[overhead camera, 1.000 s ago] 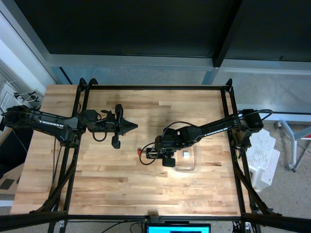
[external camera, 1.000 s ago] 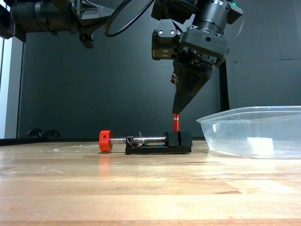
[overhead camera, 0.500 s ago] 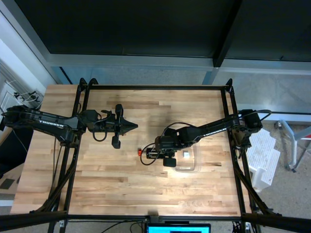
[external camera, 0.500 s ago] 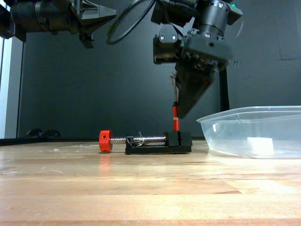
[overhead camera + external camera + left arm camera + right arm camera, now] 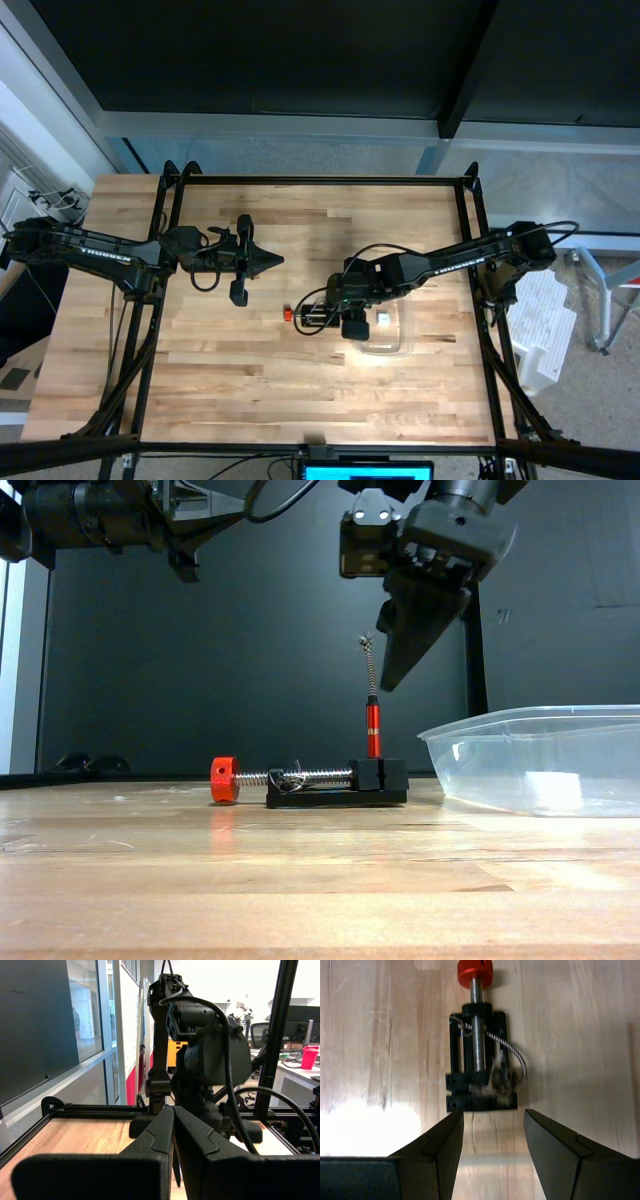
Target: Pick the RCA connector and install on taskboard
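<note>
The left gripper (image 5: 173, 1112) hangs high above the wooden table (image 5: 300, 900), well apart from the work; its two black wedge-shaped fingers (image 5: 159, 1135) are pressed flat together along their inner faces, with nothing between them. Below the right gripper (image 5: 388, 675) and off to its left side sits the red knob (image 5: 224, 779), a round knurled-looking disc at the end of a silvery threaded screw; the screw runs into the taskboard (image 5: 335, 792), a low black rectangular block lying flat on the table, matte, with thin stray wire tangled on top. The RCA connector (image 5: 372, 730) stands upright in the end of the taskboard nearest the right gripper; it shows a glossy red barrel topped by a thin coiled metal spring that leans slightly and frays at its tip. The right gripper hovers above that end of the block, with its tapering black fingers (image 5: 442, 1147) spread moderately wide and pointing down; they hold nothing and touch nothing. In the low view the tip of the fingers sits close beside the spring, a narrow gap showing between them; in the right wrist view the block and connector lie just beyond the open fingertips, not between them. On the right gripper's far side, just beside the taskboard, rests a clear plastic tray (image 5: 470, 742) with thin curved walls; a small white square piece (image 5: 553, 790) lies on its floor.
</note>
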